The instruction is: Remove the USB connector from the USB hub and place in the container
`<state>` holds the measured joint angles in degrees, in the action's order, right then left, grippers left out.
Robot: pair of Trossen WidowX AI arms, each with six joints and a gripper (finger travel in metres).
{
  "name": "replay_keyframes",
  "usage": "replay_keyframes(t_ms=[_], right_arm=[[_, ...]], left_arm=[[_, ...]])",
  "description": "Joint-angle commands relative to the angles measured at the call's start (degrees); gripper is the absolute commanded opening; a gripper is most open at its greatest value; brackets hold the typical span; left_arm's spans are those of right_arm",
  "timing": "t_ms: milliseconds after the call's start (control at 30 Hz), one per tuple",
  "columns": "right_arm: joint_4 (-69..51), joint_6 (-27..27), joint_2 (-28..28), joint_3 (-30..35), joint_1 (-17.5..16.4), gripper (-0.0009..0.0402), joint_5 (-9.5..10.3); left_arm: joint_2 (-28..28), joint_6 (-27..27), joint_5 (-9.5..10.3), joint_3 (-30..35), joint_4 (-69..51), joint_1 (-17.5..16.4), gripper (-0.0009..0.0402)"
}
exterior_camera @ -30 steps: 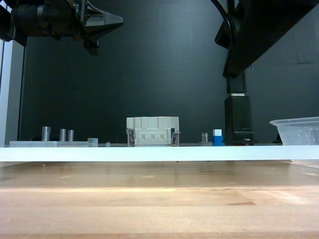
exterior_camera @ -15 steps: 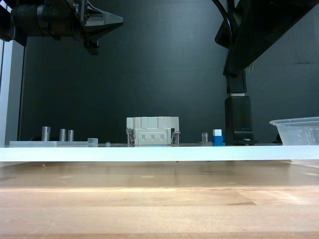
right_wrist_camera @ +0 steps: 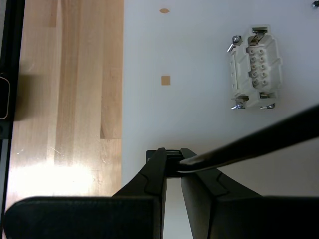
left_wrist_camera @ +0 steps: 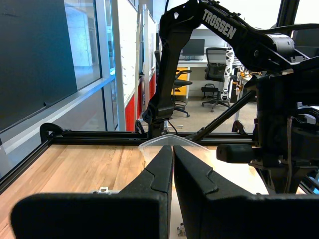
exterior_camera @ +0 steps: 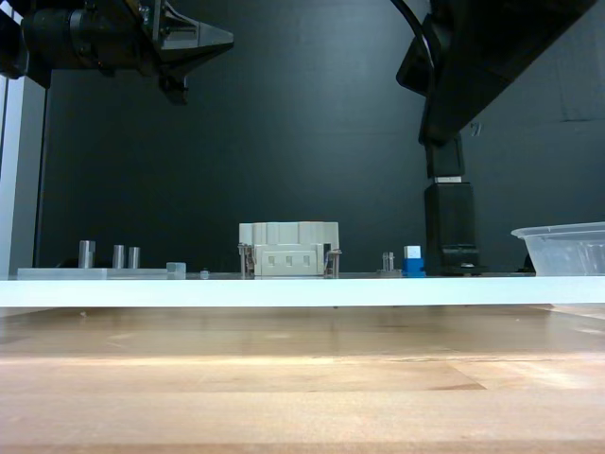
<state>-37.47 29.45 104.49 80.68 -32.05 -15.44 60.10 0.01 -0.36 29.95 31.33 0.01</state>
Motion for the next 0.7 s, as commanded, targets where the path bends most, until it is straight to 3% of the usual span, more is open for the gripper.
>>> replay_keyframes(t_ms=[33, 400, 700], right_arm=[[-1.49, -0.7, 1.7, 1.84, 0.17, 0.0, 0.39], [-5.07, -1.31, 2.93, 4.61, 0.39, 0.0, 0.33], [-0.13, -1.36, 1.46, 1.51, -0.24, 0.0, -1.55]], left_arm=[[0.0, 0.0, -0.02, 0.0, 0.02, -0.02, 0.0001], [0.0, 0.0, -0.02, 0.0, 0.04, 0.0, 0.0001], [0.0, 0.0, 0.0, 0.0, 0.0, -0.02, 0.0001]])
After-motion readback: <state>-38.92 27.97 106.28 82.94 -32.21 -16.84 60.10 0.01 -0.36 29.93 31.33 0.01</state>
